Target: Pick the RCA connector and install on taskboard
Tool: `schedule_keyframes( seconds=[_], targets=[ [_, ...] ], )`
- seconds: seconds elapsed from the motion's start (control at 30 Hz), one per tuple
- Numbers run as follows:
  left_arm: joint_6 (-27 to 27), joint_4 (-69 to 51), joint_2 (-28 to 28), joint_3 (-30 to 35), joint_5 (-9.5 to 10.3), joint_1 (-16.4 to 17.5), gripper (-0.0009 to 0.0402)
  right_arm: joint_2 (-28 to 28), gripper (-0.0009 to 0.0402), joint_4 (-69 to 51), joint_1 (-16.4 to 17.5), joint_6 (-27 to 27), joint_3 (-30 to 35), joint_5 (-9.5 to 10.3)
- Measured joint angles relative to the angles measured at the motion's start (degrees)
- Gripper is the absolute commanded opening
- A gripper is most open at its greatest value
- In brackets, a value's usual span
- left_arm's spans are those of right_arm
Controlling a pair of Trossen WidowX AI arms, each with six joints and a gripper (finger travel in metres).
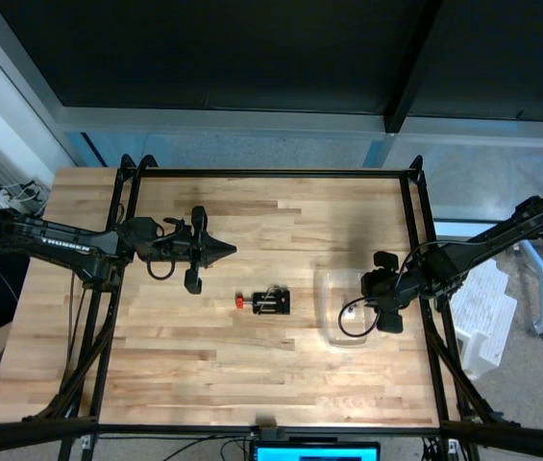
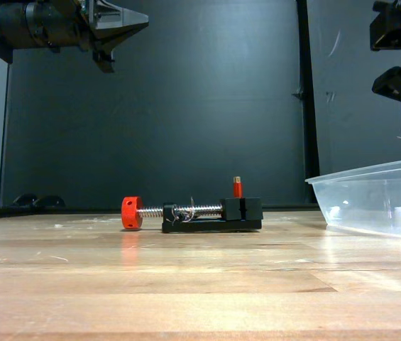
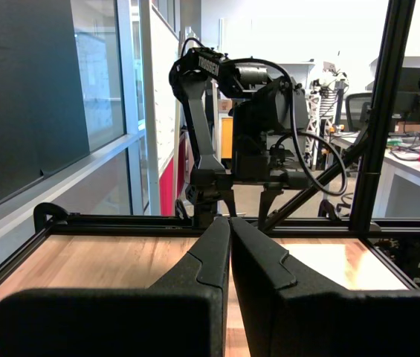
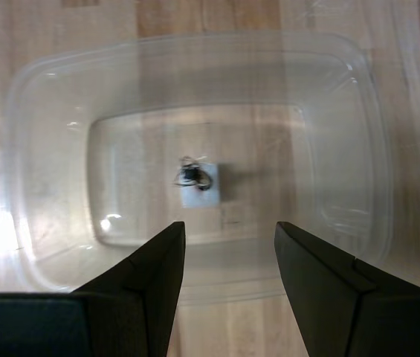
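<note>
Because the RCA connector [image 4: 192,175] is a tiny dark metallic piece, far smaller than a gripper finger, it will likely be stiff and very light, and apt to skid or flick away if pinched off-centre. It lies inside the clear tray [image 4: 377,156], near the middle of its floor, touching one edge of a small white square [image 4: 205,193]. Whether it rests on that bit or only against it I cannot tell. A hold across its body, with the fingers closing squarely on either side, looks safest, though the white square may get caught in the pinch.

The right gripper [image 4: 228,229] hangs above the tray pointing straight down, its fingers spread wide and holding nothing, the connector below them. Its arm reaches in from the right edge of the surface [image 1: 204,365]. The left gripper [image 3: 230,220] is held high over the left part, level and pointing right, fingers pressed together. The taskboard [image 1: 273,303] sits mid-surface, left of the tray and apart from it, its red knob [image 2: 131,212] toward the left.
</note>
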State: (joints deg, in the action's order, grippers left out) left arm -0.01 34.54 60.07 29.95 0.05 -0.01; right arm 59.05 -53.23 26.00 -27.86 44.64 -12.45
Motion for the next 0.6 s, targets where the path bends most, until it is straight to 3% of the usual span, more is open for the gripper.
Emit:
schedule_keyframes(
  seconds=[0.6],
  targets=[
    [0.02, 0.0, 0.0, 0.0, 0.0, 0.0, 0.0, 5.9, 0.0169, 10.73, 1.38, -0.17, -4.87, 0.0]
  ],
)
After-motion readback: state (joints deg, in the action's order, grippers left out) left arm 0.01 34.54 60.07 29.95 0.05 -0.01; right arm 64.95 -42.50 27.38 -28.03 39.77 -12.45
